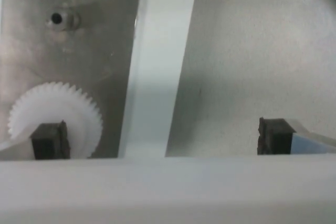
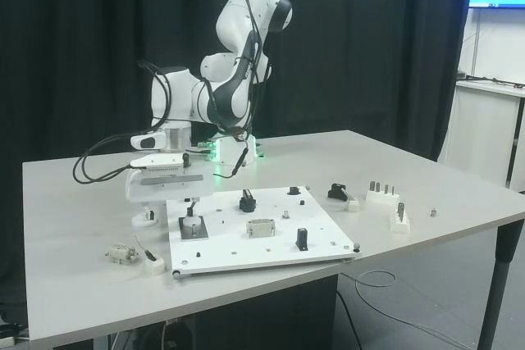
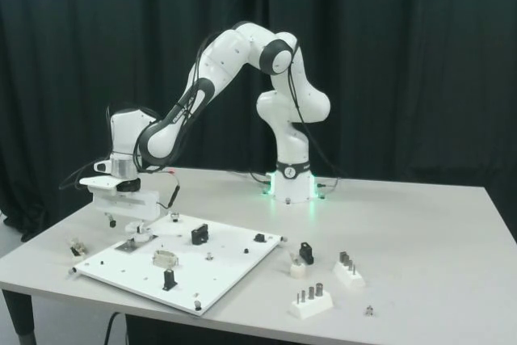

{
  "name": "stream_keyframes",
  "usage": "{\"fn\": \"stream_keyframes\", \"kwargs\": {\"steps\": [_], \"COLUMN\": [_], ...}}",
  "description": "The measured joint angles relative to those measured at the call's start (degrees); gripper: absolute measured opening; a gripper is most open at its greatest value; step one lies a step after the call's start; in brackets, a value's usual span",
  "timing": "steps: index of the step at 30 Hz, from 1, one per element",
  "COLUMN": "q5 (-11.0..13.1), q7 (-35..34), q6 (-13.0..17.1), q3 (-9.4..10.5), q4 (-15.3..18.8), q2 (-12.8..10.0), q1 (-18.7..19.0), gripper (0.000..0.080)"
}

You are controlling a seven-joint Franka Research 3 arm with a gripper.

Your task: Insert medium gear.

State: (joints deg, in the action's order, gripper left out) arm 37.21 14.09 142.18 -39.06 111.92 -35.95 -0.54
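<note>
Wrist view: claw point(image 1: 163, 140) spread wide; white gear point(image 1: 55, 116) on grey plate point(image 1: 89, 45), beside one finger.

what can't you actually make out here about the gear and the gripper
- Wrist view: the lower part of the white gear is hidden behind one black fingertip and the blurred white bar across the foreground, so whether it is seated on a shaft cannot be told.
- Both room views: the gear is too small to pick out under the gripper, on the grey plate.
- Wrist view: the peg on the plate is too blurred to identify.
</note>
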Motion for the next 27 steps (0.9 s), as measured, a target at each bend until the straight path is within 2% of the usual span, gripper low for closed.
{"fn": "stream_keyframes", "kwargs": {"steps": [15,27], "q5": [-0.1,-0.1], "q7": [0.1,0.0], "q6": [-0.2,-3.3], "q3": [-0.01,-0.01], "q4": [0.0,0.0], "q2": [0.3,2.2], "q1": [-0.2,0.5], "gripper": [0.08,0.08]}}
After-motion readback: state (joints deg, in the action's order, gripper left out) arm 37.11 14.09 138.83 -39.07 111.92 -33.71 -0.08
